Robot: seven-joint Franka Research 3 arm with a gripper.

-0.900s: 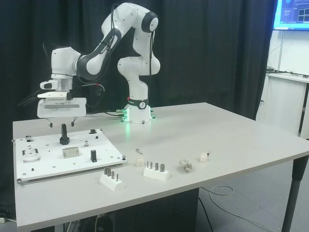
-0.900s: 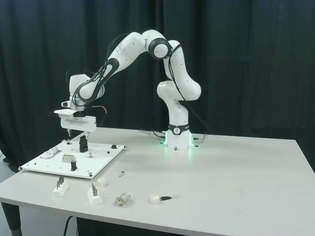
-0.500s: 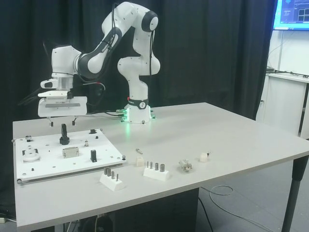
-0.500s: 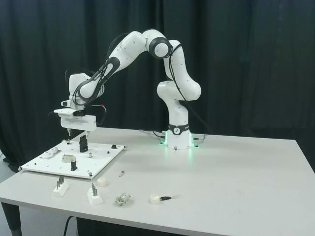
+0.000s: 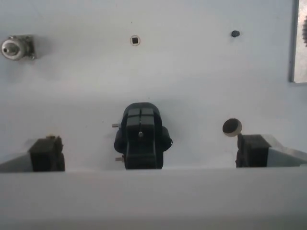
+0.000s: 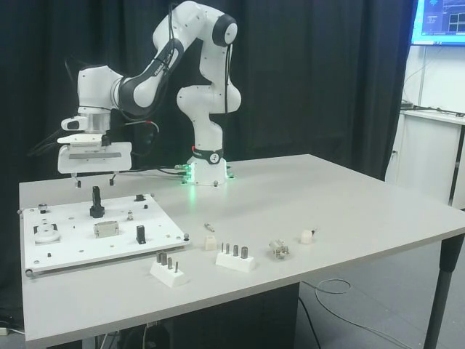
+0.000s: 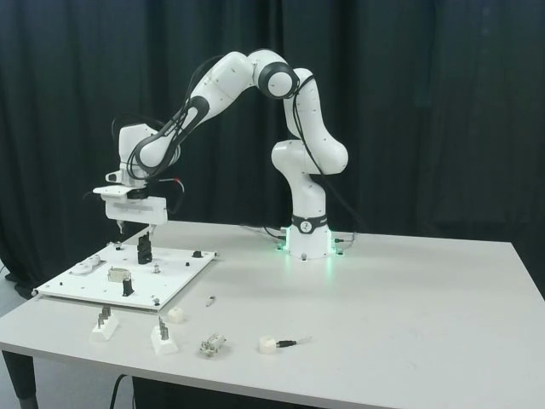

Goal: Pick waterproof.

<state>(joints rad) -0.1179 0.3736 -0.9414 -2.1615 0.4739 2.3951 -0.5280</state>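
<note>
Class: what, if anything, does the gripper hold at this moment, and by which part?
Nothing. The gripper hangs open above the black connector on the white board, not touching it.

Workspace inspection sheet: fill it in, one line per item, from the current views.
Surface: grey table bearing a white board.
Job's things: black waterproof connector stands upright on the board, ungripped.
Clutter: two white pin blocks, a small metal part, white caps near the front edge.
Gripper: gripper open, hovering above the connector, fingers either side.
Cables: black cable hanging below the table edge.
Surroundings: black curtain, a screen and a white cabinet to one side.
</note>
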